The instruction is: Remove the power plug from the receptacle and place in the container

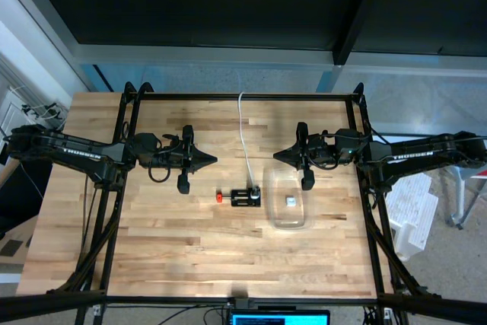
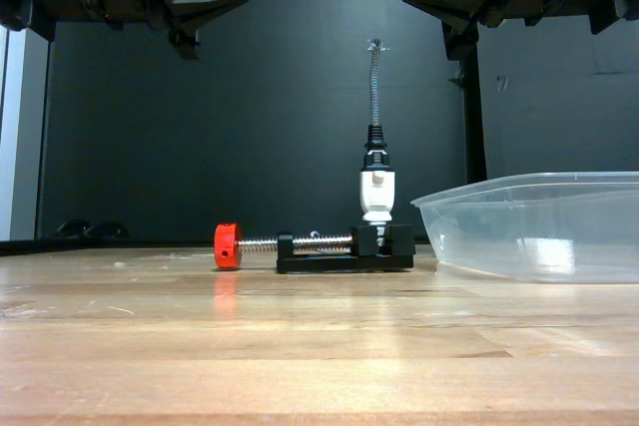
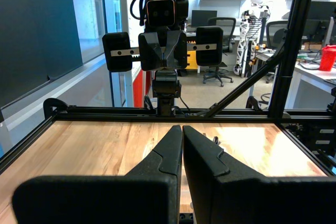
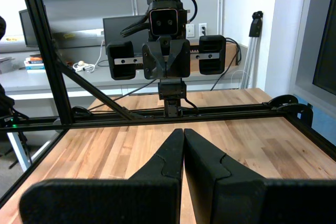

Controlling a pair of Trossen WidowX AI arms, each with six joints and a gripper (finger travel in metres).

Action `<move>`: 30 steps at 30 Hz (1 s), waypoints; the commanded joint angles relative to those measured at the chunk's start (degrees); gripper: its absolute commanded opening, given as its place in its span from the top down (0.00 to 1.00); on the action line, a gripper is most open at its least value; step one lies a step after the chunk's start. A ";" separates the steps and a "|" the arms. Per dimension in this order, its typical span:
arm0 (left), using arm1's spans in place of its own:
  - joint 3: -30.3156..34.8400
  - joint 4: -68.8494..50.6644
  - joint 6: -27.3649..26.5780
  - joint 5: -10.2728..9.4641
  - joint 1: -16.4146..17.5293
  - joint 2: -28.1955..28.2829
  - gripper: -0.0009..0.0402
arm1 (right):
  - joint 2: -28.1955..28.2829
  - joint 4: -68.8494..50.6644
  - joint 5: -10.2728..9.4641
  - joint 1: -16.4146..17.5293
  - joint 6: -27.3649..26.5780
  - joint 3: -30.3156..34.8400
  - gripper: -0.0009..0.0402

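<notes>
A small white socket head on a long white cord is held upright in a little black vise with an orange-red knob, near the middle of the wooden bench. The tiny black power plug cannot be told apart with certainty from the black parts seen just above and just below the white head. A clear, shallow plastic tray is set just beside the vise on the right arm's side, and a small white cube lies in it. The left tool and the right tool are held high above the bench, tips pointed toward each other, both closed on nothing.
</notes>
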 commanded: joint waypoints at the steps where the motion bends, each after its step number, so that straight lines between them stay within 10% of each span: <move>1: 0.02 0.00 0.00 0.00 0.00 0.00 0.98 | 0.00 0.02 0.00 0.02 0.02 0.00 0.98; 15: 0.02 0.00 0.00 0.00 0.00 0.00 0.98 | 0.00 -1.92 -0.07 0.07 1.75 1.01 0.98; 30: 0.02 0.00 0.00 0.00 0.00 0.00 0.98 | 9.57 -56.57 -0.22 2.32 2.10 24.65 0.98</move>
